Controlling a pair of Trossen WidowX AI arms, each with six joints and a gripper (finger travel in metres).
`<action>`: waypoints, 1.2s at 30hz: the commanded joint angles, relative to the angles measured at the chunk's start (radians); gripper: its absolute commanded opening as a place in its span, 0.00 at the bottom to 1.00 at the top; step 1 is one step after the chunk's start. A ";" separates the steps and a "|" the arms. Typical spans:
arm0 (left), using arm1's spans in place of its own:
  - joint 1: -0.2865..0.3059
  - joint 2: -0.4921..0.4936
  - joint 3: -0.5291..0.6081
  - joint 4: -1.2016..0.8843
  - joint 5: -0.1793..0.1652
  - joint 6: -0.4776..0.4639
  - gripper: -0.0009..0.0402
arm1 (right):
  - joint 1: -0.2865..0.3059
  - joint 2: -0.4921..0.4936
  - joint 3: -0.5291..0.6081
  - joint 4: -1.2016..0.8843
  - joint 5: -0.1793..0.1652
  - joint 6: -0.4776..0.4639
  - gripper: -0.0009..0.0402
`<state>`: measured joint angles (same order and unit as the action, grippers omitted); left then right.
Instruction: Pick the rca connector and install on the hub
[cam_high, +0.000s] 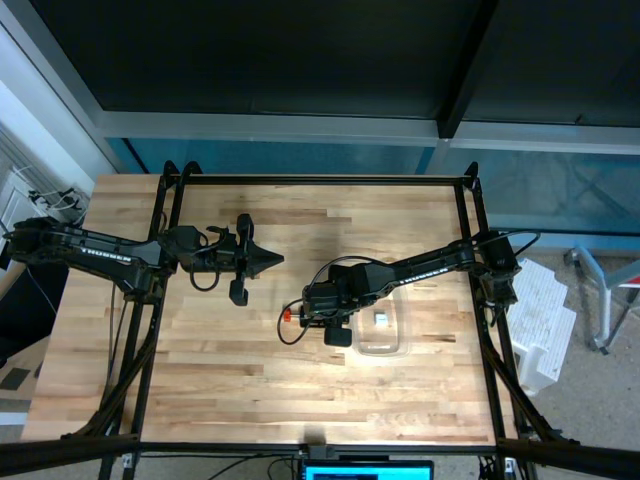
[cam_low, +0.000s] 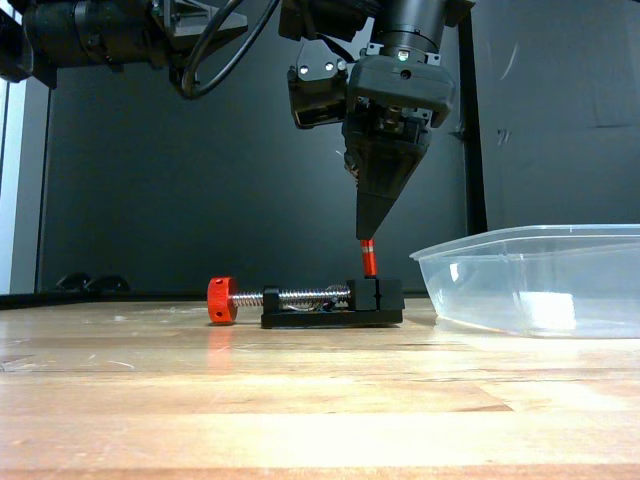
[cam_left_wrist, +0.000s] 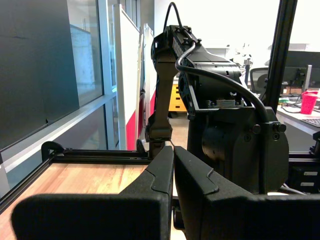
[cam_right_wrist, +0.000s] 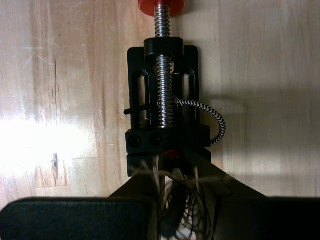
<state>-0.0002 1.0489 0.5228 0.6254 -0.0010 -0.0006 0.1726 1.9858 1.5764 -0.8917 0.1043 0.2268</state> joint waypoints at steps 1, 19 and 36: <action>0.000 0.000 0.000 0.000 0.000 0.000 0.02 | 0.000 0.002 -0.006 -0.004 0.000 0.000 0.02; 0.000 0.000 0.000 0.000 0.000 0.000 0.02 | 0.000 -0.001 -0.006 -0.002 0.000 0.001 0.04; 0.000 0.000 0.000 0.000 0.000 0.000 0.02 | 0.000 -0.024 0.018 -0.017 0.001 0.010 0.32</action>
<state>-0.0002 1.0489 0.5224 0.6250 -0.0013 -0.0006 0.1722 1.9694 1.5913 -0.9073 0.1047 0.2298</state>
